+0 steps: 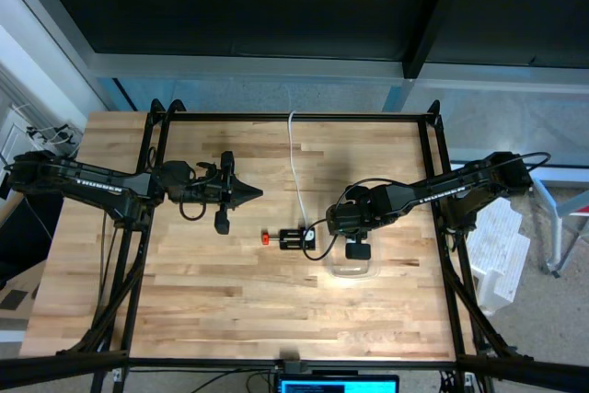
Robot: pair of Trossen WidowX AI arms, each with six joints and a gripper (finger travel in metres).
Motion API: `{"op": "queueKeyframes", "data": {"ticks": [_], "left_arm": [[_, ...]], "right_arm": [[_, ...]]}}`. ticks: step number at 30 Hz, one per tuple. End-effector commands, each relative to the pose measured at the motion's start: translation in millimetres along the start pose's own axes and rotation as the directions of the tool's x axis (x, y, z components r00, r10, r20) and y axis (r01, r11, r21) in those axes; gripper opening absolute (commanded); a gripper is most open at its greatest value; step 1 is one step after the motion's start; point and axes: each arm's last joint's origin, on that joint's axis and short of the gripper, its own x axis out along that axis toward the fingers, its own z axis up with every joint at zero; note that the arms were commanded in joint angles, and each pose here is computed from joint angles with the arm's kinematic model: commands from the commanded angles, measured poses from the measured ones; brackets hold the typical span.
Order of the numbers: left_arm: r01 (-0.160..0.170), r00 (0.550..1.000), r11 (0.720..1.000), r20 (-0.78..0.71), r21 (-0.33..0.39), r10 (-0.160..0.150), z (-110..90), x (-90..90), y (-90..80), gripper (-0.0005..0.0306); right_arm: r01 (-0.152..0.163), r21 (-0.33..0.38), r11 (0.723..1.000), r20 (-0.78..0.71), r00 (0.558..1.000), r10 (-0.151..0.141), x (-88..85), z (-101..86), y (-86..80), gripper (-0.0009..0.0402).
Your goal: Remove the power plug from the receptacle and place in the container
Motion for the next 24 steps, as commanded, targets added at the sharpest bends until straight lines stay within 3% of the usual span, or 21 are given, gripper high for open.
{"op": "queueKeyframes", "data": {"ticks": [1,13,18,24], "left_arm": [[0.0,1.0,1.0,0.0,0.0,0.0,0,0.1,0.0,0.0],[0.0,1.0,1.0,0.0,0.0,0.0,0,0.1,0.0,0.0],[0.0,1.0,1.0,0.0,0.0,0.0,0,0.1,0.1,0.0],[0.0,1.0,1.0,0.0,0.0,0.0,0,0.1,0.0,0.0]], "right_arm": [[-0.001,0.009,1.0,0.007,1.0,0.001,-0.2,1.0,0.5,0.009],[-0.005,0.032,0.999,0.023,1.0,0.004,-4.3,0.5,0.5,0.0194],[-0.007,0.032,0.999,0.027,1.0,0.006,-6.5,-0.3,0.2,0.0207],[-0.019,0.033,0.999,0.059,0.998,0.017,-15.8,-2.0,-1.8,0.0192]]}}
